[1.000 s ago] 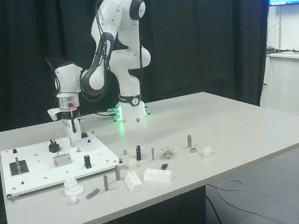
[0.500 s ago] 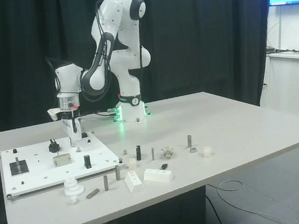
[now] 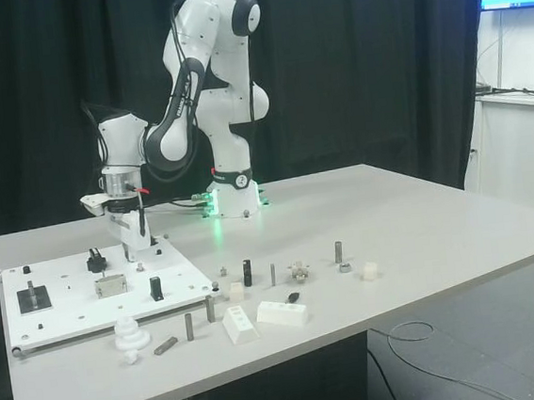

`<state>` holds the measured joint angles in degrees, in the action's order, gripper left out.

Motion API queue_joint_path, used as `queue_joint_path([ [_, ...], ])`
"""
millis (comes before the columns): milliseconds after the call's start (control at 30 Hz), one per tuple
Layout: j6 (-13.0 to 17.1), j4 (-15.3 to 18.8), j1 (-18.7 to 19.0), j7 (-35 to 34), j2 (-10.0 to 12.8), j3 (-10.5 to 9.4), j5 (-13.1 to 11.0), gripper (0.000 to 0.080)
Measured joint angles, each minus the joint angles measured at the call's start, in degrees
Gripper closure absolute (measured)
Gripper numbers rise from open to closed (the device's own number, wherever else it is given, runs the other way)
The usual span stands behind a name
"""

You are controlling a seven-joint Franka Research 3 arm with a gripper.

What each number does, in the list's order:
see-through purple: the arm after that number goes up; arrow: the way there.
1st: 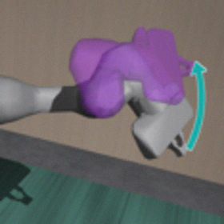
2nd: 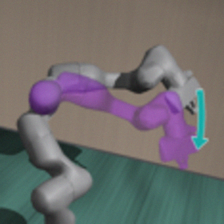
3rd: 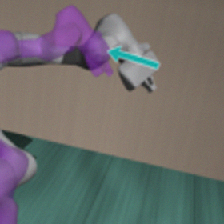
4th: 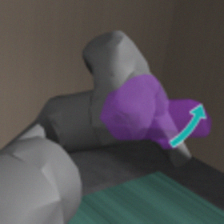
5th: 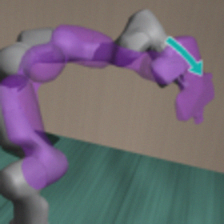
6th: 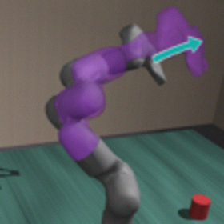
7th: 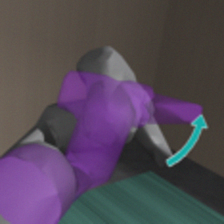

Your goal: Remove square peg 2.

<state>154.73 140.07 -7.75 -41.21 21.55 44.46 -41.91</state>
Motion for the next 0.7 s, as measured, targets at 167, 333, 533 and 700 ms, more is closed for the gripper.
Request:
queue_joint_path([
  [167, 0.0, 0.0, 0.0, 1.0, 0.0, 0.01, 0.0, 0.0725],
  [333, 0.0, 0.0, 0.0, 1.4, 0.0, 0.02, 0.0, 0.0725],
  [533, 0.0, 0.0, 0.0, 1.4, 0.0, 0.04, 0.0, 0.0724],
  [700, 0.0, 0.0, 0.0, 1.4, 0.0, 0.06, 0.0, 0.0724],
])
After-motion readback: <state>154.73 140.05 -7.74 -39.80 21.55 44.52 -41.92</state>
